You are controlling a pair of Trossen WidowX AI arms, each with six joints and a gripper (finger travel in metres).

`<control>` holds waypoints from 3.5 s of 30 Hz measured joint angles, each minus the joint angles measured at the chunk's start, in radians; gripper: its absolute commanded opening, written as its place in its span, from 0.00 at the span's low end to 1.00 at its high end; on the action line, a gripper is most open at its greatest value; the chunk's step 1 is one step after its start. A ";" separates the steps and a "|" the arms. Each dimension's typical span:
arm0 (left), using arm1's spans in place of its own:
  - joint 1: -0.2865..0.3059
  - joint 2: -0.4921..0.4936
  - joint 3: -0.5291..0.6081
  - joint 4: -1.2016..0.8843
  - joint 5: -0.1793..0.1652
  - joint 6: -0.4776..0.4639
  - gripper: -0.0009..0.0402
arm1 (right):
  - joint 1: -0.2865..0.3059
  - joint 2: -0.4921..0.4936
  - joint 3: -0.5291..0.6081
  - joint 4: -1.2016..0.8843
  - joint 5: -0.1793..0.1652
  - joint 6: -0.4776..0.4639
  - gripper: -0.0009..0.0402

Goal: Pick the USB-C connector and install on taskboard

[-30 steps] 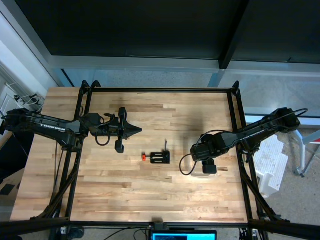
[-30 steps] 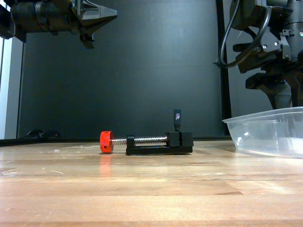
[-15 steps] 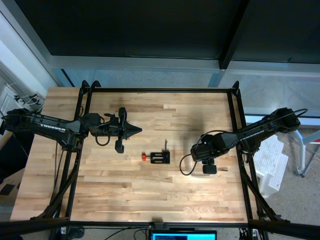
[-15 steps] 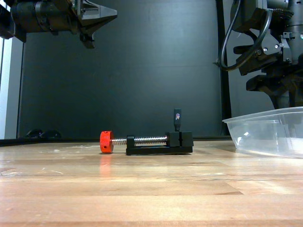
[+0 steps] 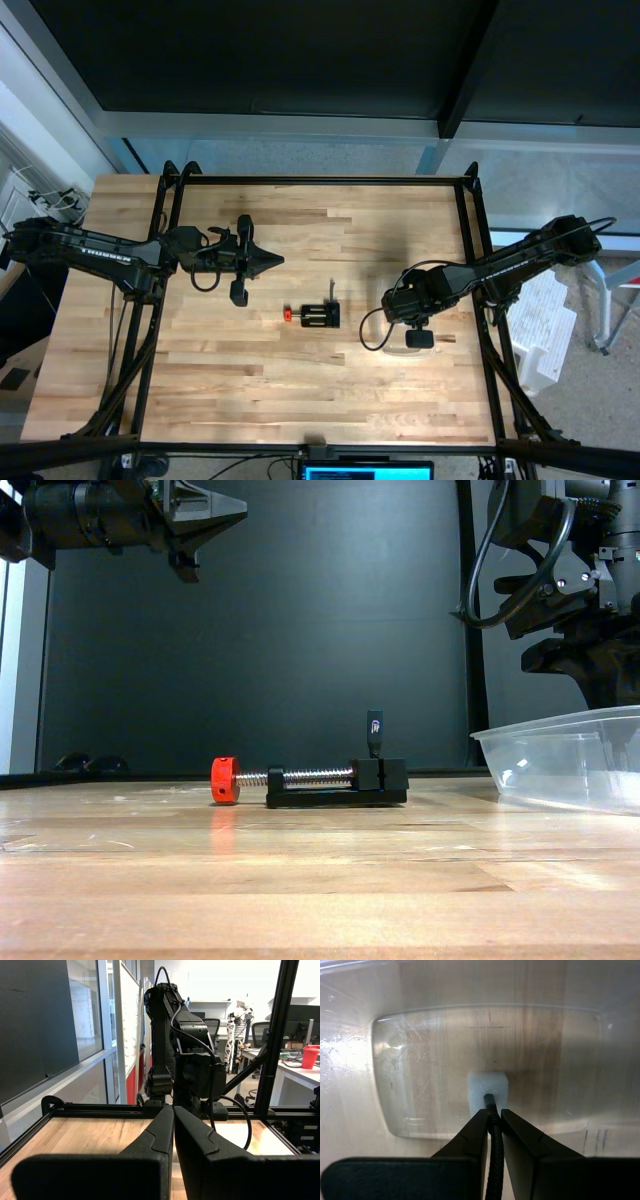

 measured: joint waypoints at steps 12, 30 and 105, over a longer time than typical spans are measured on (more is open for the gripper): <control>0.000 0.000 0.000 0.000 0.000 0.000 0.02 | 0.000 -0.007 0.000 -0.001 -0.002 -0.002 0.02; 0.000 0.000 0.000 0.000 0.000 0.000 0.02 | -0.002 -0.072 0.106 -0.161 0.001 -0.010 0.02; 0.000 0.000 0.000 0.000 0.000 0.000 0.02 | -0.126 0.570 0.990 -0.371 0.032 -0.040 0.02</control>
